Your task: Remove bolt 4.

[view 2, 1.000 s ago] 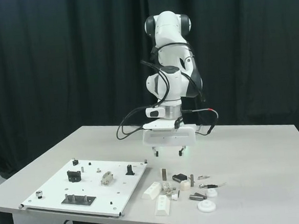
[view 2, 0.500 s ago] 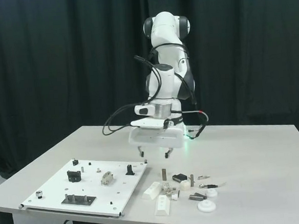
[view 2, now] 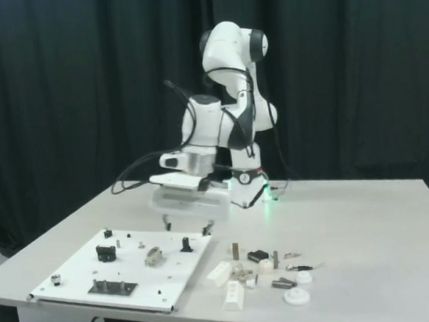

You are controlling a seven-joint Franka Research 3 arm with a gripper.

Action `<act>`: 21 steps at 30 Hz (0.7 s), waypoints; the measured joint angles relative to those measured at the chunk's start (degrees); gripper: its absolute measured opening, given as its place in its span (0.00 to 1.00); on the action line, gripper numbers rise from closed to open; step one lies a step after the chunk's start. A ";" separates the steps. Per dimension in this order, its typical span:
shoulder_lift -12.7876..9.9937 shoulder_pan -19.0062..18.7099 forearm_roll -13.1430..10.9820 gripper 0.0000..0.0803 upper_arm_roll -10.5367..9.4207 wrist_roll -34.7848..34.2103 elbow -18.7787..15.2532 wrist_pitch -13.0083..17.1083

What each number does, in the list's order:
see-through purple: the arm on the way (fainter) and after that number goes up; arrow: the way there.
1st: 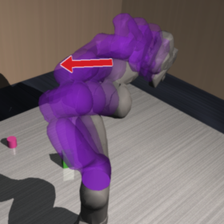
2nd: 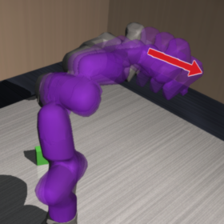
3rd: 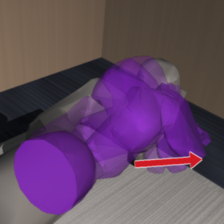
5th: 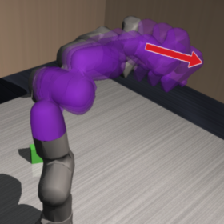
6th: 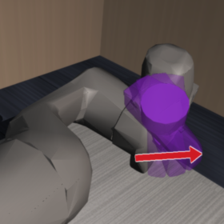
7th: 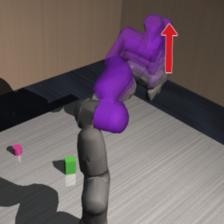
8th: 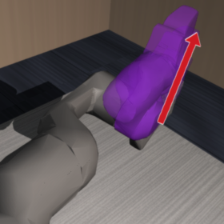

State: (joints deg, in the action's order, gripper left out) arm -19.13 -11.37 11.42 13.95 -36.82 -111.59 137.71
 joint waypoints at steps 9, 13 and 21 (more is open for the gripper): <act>-3.44 4.99 -0.86 1.00 -1.29 -1.47 5.13 0.00; -4.95 6.68 -1.85 1.00 -1.47 -1.77 7.37 -0.01; -7.83 9.74 -3.66 1.00 -1.47 -1.77 11.98 -0.43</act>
